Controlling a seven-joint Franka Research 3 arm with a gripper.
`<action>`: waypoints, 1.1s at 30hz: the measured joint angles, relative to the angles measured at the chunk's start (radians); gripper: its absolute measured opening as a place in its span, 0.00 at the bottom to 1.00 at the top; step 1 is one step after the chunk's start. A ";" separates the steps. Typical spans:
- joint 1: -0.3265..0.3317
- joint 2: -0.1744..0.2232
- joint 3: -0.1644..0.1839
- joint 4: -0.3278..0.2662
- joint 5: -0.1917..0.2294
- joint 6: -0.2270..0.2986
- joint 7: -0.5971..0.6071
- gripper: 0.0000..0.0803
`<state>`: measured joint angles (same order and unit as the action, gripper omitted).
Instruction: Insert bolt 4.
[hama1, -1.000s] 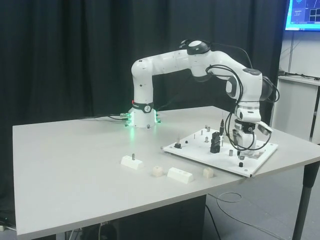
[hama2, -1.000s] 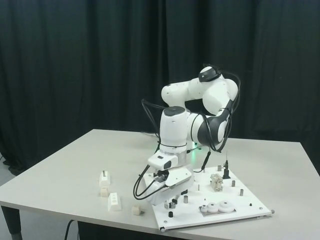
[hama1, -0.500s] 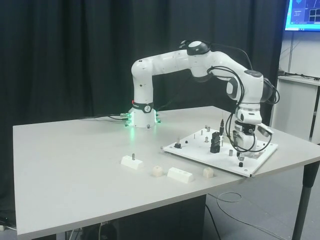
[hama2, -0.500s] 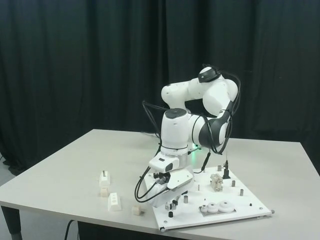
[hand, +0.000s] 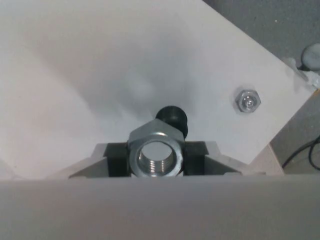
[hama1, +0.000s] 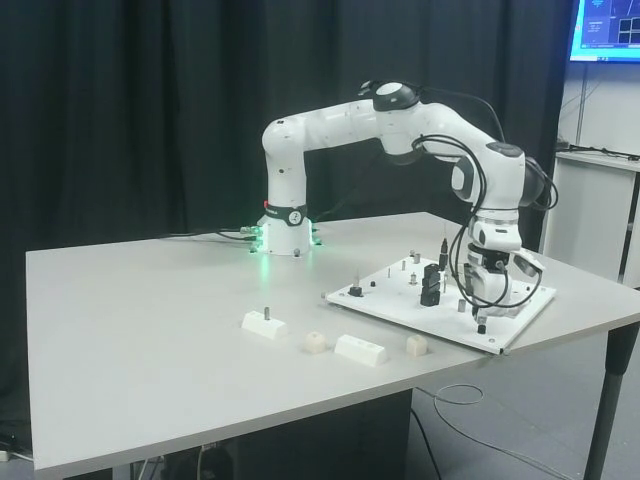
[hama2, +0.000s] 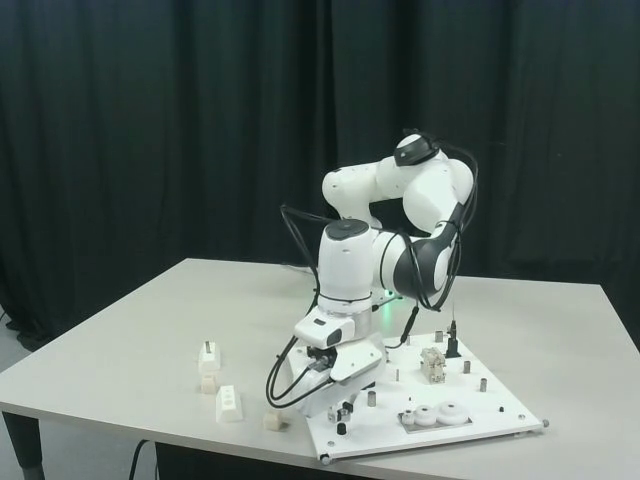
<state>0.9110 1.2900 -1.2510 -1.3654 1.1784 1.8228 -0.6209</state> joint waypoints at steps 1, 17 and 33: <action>-0.002 0.000 0.002 0.002 0.000 0.000 0.000 0.28; -0.022 0.000 0.018 0.023 0.000 0.000 0.009 0.28; -0.041 0.000 0.031 0.043 0.000 0.004 0.013 0.28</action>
<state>0.8703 1.2900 -1.2201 -1.3222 1.1784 1.8265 -0.6082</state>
